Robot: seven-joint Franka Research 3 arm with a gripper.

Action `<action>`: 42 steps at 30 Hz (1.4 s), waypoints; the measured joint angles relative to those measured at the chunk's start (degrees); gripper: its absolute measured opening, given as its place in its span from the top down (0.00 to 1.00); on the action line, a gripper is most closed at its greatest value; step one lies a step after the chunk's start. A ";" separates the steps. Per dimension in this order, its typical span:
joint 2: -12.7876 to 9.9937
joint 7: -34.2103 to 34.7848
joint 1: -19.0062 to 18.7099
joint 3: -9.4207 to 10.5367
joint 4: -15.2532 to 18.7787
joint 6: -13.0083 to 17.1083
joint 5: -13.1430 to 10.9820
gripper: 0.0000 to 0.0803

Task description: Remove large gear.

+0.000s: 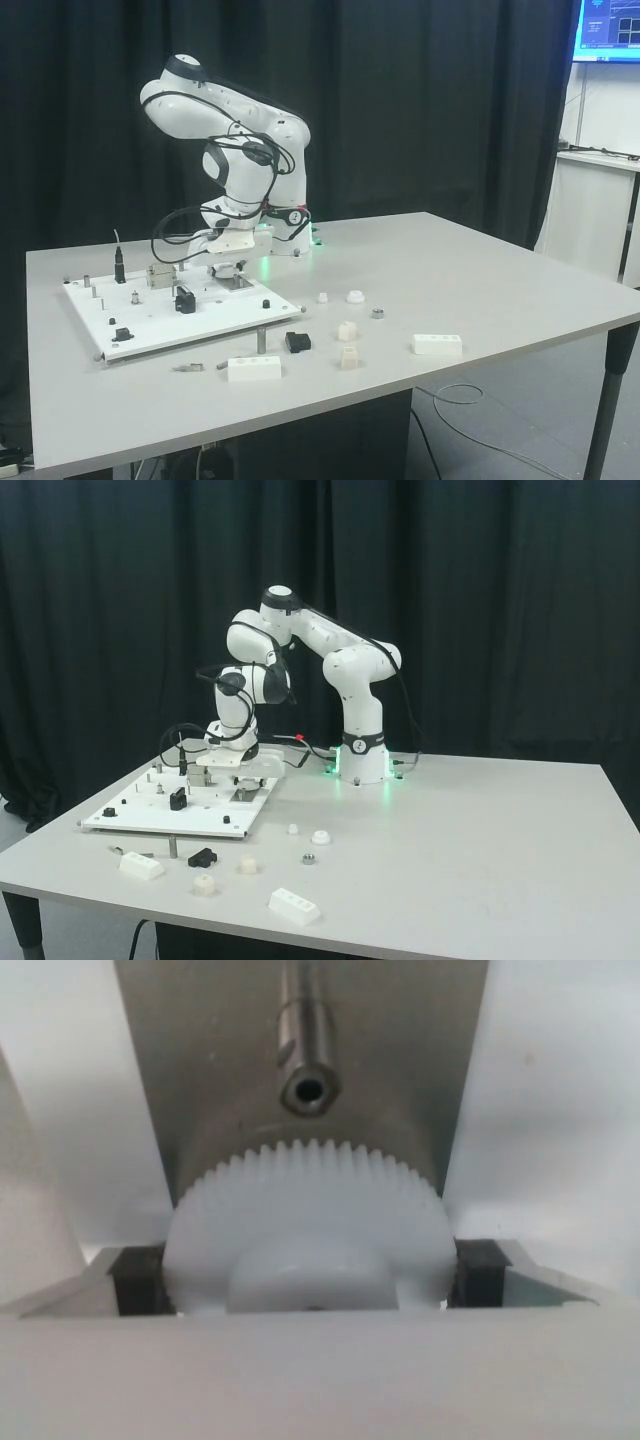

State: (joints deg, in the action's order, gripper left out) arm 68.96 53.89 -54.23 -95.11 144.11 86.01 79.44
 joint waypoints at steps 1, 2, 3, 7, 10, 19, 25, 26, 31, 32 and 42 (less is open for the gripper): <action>0.00 0.00 0.00 0.02 0.01 -0.01 0.00 0.26; 0.00 0.00 0.00 0.05 0.02 -0.03 0.00 0.26; 0.00 0.00 0.00 0.07 0.03 -0.04 0.00 0.26; 0.00 0.00 0.01 0.14 0.04 -0.05 -0.01 0.26; 0.00 0.00 0.01 0.18 0.05 -0.05 -0.03 0.26; 0.00 0.00 0.30 0.70 0.11 -0.27 -0.37 0.26; 0.00 0.00 0.52 1.36 0.27 -0.79 -0.65 0.26; 0.00 0.00 0.55 1.47 0.28 -0.88 -0.70 0.26; -0.01 0.00 0.84 2.68 0.30 -2.16 -1.15 0.26; -0.01 0.00 0.98 3.09 0.30 -2.67 -1.19 0.26; 0.00 0.00 2.48 7.21 0.30 -4.48 -3.70 0.26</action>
State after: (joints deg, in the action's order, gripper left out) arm 68.96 53.89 -51.74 -87.90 144.41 81.53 75.74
